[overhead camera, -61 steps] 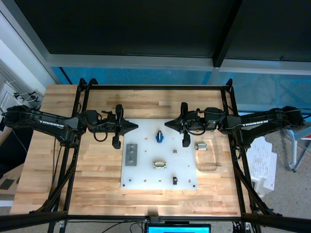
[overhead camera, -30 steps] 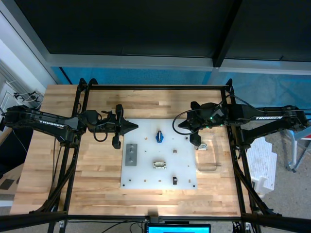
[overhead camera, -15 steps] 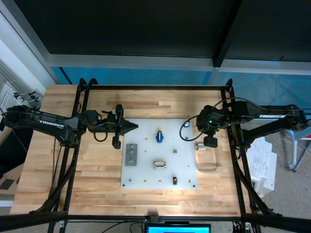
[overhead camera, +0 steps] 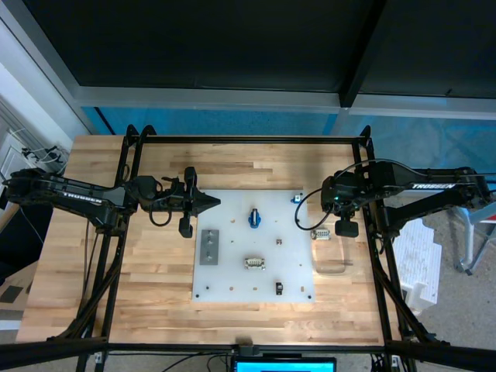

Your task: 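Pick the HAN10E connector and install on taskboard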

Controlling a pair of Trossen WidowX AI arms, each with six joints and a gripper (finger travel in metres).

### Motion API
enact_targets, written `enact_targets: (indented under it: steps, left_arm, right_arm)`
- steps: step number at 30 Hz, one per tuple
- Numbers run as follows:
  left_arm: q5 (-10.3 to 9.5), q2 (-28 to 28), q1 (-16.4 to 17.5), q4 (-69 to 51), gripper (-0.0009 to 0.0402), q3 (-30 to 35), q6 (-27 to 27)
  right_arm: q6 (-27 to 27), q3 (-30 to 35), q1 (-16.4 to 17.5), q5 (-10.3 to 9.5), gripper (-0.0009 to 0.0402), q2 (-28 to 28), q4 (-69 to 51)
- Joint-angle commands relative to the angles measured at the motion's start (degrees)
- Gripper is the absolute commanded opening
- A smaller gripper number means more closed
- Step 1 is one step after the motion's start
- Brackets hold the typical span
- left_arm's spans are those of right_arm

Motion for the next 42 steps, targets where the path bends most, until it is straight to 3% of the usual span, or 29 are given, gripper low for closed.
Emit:
enact_targets:
  steps: [1,8,13,18,42]
  left_arm:
    - [0.02,0.0,0.0,0.0,0.0001,0.0,0.0]
    - [0.02,0.0,0.0,0.0,0.0001,0.0,0.0]
    - [0.02,0.0,0.0,0.0,0.0001,0.0,0.0]
    - [0.02,0.0,0.0,0.0,0.0001,0.0,0.0]
    - [0.02,0.0,0.0,0.0,0.0001,0.0,0.0]
  right_arm:
    - [0.1,-0.8,0.3,0.17,0.0029,0.7,0.1]
    - [1.7,-2.5,1.2,-0.52,0.0128,2.7,1.1]
    - [1.8,-2.9,3.8,-0.33,0.0205,3.5,3.1]
    - [2.8,-3.1,4.5,-0.37,0.0250,5.2,3.8]
    - [8.6,-15.6,7.7,-0.31,0.0259,7.5,18.2]
